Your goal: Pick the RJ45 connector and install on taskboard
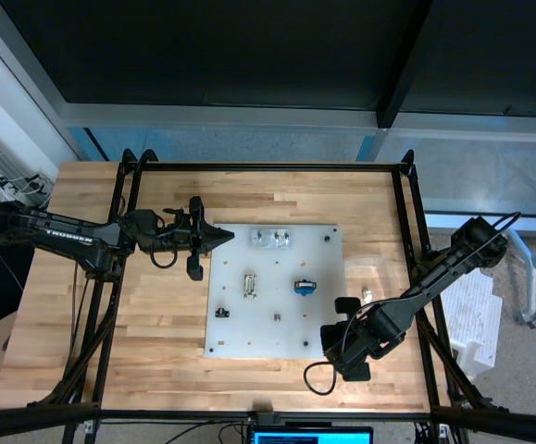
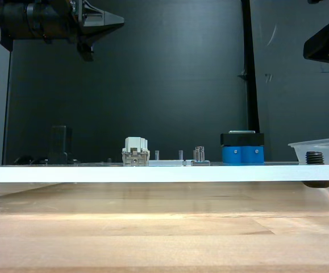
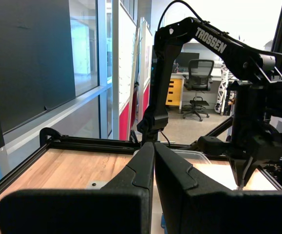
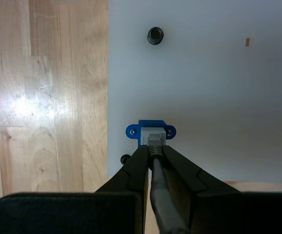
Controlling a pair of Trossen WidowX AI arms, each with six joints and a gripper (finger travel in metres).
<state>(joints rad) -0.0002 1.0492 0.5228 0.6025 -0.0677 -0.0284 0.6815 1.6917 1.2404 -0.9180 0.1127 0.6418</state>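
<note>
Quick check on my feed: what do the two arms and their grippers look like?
The left arm and right arm are matt black with white TROSSEN lettering; a black cable loops at each wrist. The left gripper, above the taskboard's left edge, has two tapering black fingers forming a wedge; the right gripper, above the board's near right, matches.

White capitals spelling TROSSEN run along the right arm (image 3: 211,40), whose right gripper (image 4: 153,150) has its jaws closed on the RJ45 connector (image 4: 155,139) over the taskboard (image 4: 204,87). The left arm (image 1: 64,231), its left gripper (image 1: 223,237) closed above the board's far left corner, carries white lettering that looks like the same word, though it is hard to read from above.
</note>
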